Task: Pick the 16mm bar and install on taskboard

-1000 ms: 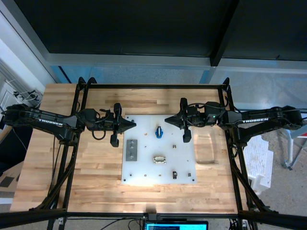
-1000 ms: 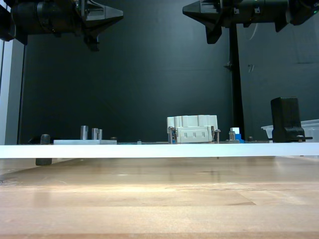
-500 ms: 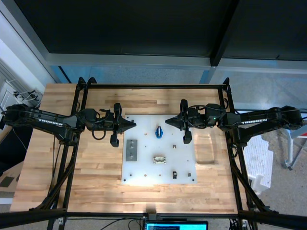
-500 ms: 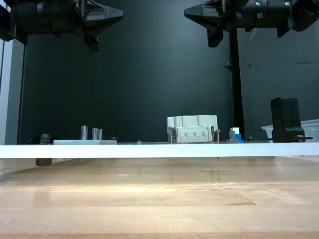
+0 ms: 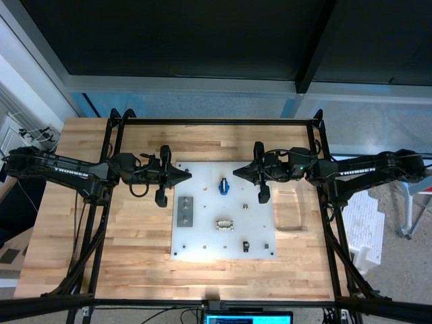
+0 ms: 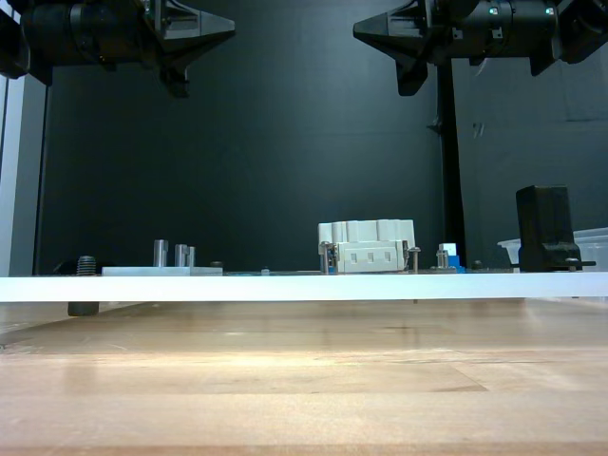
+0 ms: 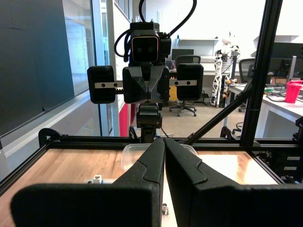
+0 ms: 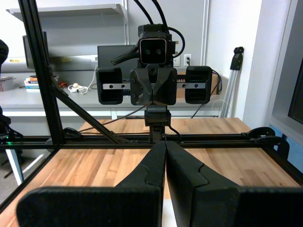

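1 taskboard (image 5: 202,236): mid-worktop (image 5: 101,256).
Left gripper (image 5: 187,174): fingers together, empty, above taskboard's far-left corner.
Right gripper (image 5: 235,171): fingers together, empty, above its far edge.
16mm bar: we cannot pick it out.

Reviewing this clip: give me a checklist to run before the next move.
1. Left gripper high over the left edge of the taskboard, fingers shut, empty: ok.
2. Right gripper high over the board's far half, empty: ok.
3. Right fingers open for picking: not ok, shut.
4. 16mm bar located: cannot tell.
5. Grippers apart from each other: ok.
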Available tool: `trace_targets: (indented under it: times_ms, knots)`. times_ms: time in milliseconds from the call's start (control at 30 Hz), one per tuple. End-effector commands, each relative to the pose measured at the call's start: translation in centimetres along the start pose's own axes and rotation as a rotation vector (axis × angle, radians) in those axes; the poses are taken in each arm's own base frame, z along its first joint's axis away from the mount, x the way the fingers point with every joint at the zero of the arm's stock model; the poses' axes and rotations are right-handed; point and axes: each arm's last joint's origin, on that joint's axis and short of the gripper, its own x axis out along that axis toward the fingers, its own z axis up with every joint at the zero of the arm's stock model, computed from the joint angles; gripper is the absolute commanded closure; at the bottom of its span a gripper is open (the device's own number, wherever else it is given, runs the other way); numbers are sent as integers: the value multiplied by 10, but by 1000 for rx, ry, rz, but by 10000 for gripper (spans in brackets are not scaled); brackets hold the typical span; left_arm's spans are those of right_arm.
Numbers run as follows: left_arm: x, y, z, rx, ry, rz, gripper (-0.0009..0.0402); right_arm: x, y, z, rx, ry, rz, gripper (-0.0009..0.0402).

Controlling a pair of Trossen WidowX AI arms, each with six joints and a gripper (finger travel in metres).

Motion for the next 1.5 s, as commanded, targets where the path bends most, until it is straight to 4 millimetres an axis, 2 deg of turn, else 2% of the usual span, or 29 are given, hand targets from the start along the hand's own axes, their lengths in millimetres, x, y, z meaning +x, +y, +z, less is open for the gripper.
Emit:
trace_targets:
  times_ms: [33,1500]
  knots:
    - [0,0,0,0,0,0,393,0,0,1,0,-2,0,394]
    - [0,0,0,0,0,0,393,0,0,-1,-24,12,0,393]
